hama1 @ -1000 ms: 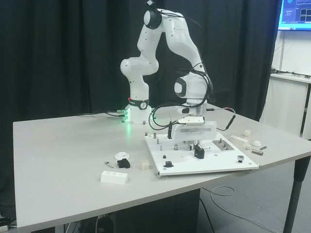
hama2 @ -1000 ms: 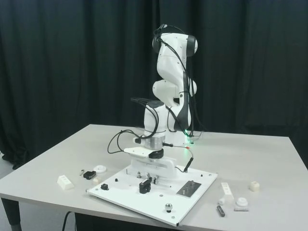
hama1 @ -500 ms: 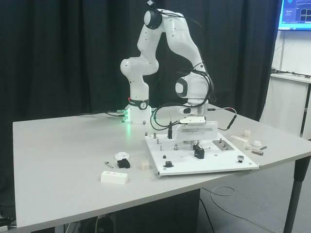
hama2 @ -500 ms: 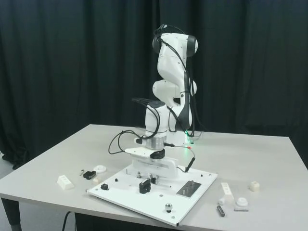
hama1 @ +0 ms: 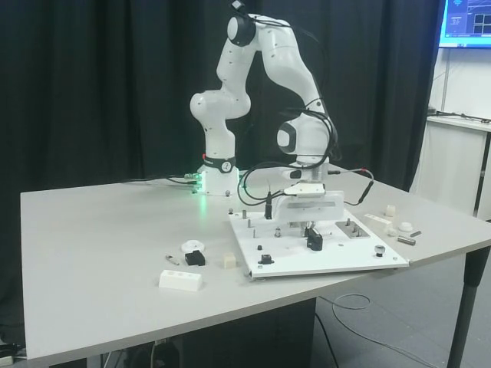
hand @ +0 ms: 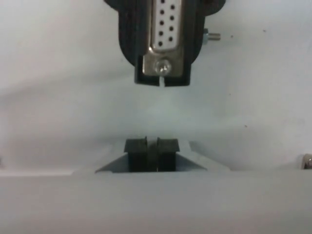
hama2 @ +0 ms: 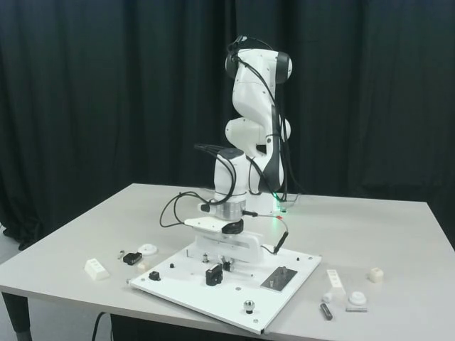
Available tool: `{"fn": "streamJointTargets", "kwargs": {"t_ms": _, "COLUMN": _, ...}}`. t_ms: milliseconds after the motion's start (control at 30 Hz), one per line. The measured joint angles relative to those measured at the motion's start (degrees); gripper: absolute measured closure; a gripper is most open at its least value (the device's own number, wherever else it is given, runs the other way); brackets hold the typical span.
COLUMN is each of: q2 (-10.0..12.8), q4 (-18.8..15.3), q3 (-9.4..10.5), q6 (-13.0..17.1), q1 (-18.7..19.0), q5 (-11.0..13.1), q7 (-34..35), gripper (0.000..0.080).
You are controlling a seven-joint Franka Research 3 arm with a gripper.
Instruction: Remove square peg 1.
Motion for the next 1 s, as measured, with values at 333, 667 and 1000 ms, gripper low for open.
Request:
{"fn": "streamJointTargets", "kwargs": {"t_ms": 333, "q2": -1.1, "q4": 0.3, "q3": -0.14, "q6": -1.9, "q1": 0.0, "q5": 0.0, "q7": -0.5, "gripper": 0.0765}}
{"fn": "streamJointTargets", "kwargs": {"t_ms": 667, "q2": -3.0, "q4": 0.5, "q3": -0.4, "q6": -4.3, "q1": -0.1, "q5": -0.2, "q7": -0.9, "gripper": 0.0765}}
{"fn": "streamJointTargets", "kwargs": {"t_ms": 1000, "q2": -6.5, "q4": 1.3, "q3": -1.02, "q6": -8.9, "q1": -0.1, "q5": -1.5, "q7": -1.3, "gripper": 0.0765}}
